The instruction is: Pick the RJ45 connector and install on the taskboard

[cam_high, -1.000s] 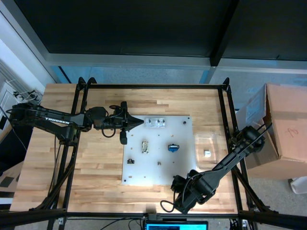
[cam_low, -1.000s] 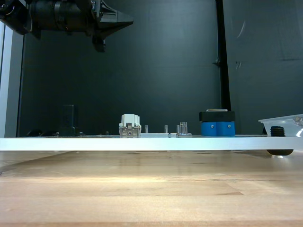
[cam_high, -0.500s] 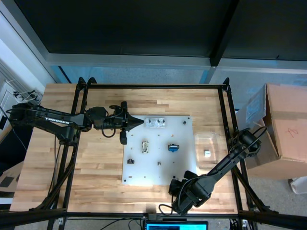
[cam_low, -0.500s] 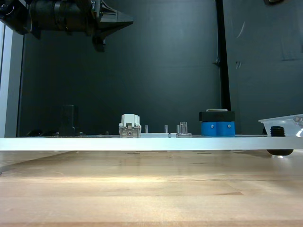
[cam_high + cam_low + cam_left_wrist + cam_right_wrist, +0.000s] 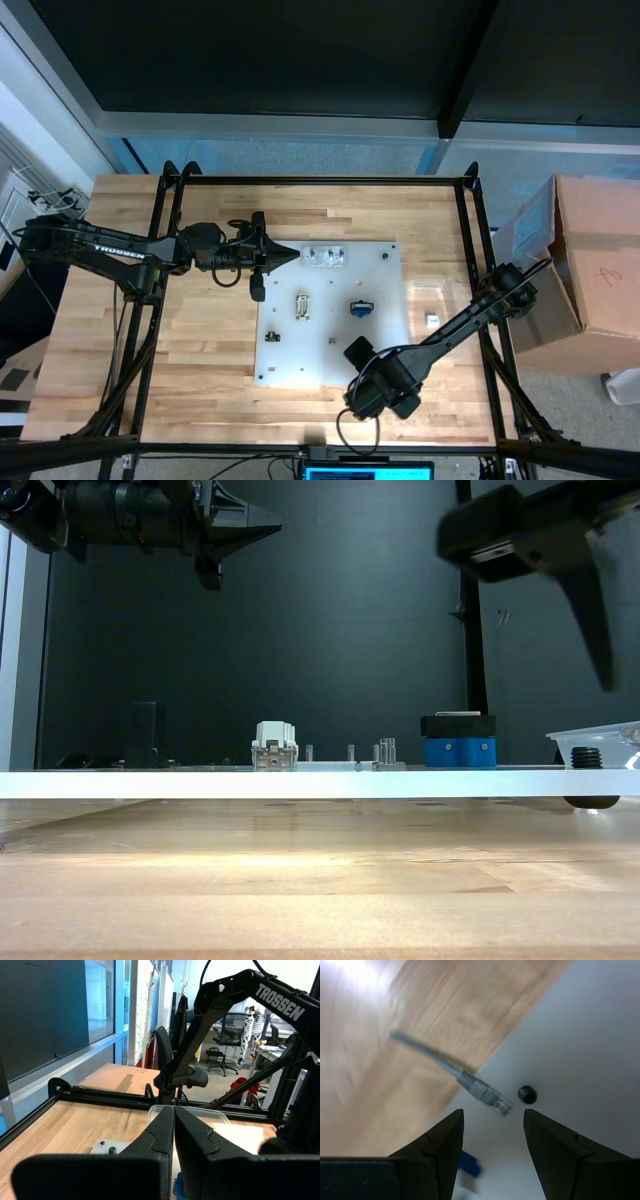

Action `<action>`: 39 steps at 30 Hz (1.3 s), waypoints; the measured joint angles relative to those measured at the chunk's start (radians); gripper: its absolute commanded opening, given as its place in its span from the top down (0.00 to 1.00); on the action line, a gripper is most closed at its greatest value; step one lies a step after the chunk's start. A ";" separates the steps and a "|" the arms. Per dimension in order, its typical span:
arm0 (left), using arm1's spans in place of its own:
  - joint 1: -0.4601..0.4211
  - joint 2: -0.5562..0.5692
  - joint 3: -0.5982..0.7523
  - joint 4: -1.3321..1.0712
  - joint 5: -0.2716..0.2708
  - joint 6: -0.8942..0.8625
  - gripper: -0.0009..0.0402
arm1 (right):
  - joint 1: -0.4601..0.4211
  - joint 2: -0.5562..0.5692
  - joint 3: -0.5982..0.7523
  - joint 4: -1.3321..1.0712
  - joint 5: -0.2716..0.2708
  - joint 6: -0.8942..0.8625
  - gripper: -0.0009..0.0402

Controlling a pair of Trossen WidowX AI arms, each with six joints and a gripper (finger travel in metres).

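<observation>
The RJ45 connector (image 5: pixel 487 1095) is a clear plug on a grey cable. It lies free, its tip on the white taskboard (image 5: pixel 580 1035) beside a black screw hole (image 5: pixel 527 1094), and the cable trails over the wood. My right gripper (image 5: pixel 492 1115) hangs open above it, fingers apart and holding nothing. In the high view this gripper (image 5: pixel 362 392) hovers at the board's near edge and hides the plug. My left gripper (image 5: pixel 290 255) is shut on nothing, high over the board's far left corner (image 5: pixel 270 522).
The taskboard (image 5: pixel 300 360) carries a blue block (image 5: pixel 361 309), a grey-white socket (image 5: pixel 302 306) and a metal fitting (image 5: pixel 324 257). A clear tray (image 5: pixel 440 292) lies right of the board. A cardboard box (image 5: pixel 595 270) stands past the table's right edge.
My right arm has swung left and away from the near edge to the board's near edge, and now shows in the low view. The left arm has not moved.
</observation>
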 measured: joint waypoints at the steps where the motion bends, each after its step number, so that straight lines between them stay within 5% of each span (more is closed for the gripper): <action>1: 0.000 0.000 0.000 0.000 0.000 0.000 0.98 | -0.001 0.000 -0.002 0.000 0.000 -0.066 0.58; 9: 0.000 0.000 0.000 0.000 0.000 0.000 0.98 | -0.006 0.000 -0.041 0.031 -0.005 -0.322 0.58; 27: 0.000 0.000 0.000 0.000 0.000 0.000 0.98 | -0.010 0.011 -0.104 0.168 -0.050 -0.502 0.59; 39: 0.000 0.000 0.000 0.000 0.000 0.000 0.98 | -0.027 0.009 -0.113 0.171 -0.056 -0.500 0.96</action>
